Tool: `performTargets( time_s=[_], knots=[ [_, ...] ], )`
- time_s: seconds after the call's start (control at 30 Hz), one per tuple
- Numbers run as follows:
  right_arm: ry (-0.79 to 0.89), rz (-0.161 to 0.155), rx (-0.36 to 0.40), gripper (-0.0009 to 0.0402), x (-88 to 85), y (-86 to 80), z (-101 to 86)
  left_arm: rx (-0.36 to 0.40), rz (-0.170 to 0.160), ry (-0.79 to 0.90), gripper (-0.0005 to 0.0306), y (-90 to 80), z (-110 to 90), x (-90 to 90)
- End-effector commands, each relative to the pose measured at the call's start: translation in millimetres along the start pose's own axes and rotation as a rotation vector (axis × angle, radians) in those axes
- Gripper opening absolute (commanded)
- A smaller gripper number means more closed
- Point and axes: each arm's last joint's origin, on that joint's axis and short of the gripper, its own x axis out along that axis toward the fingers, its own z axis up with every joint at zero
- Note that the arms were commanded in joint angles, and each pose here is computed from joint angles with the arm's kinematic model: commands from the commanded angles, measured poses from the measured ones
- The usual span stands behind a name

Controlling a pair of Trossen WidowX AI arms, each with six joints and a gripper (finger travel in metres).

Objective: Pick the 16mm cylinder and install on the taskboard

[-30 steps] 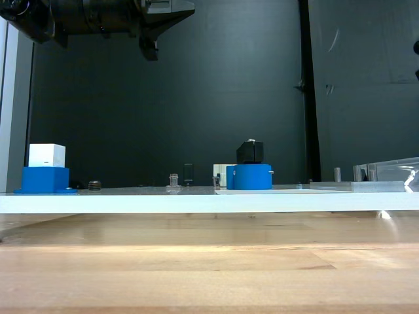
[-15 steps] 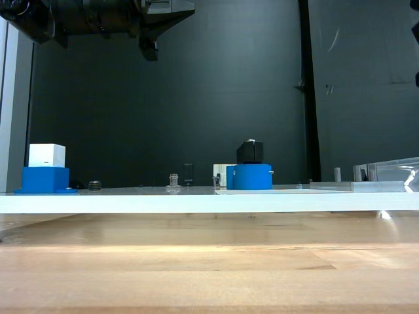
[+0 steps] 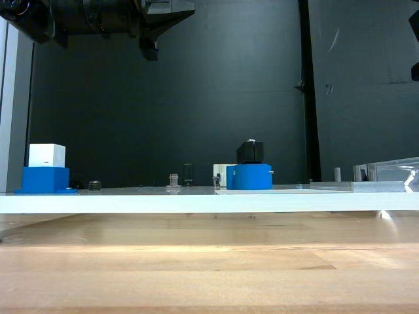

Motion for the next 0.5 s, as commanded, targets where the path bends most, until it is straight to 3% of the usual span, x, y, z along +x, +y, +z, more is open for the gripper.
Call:
performTargets(
  time_s=[0.03,0.5],
  knots=[
    [-0.003,-0.003,0.001,0.0,-0.1,-3.9,2.9,0.0,0.0,0.0,0.0,0.0,0.1,0.1],
    [-0.003,-0.038,-0.001,0.0,-0.6,-27.5,14.3,0.0,0.0,0.0,0.0,0.0,0.1,0.1]
  ],
)
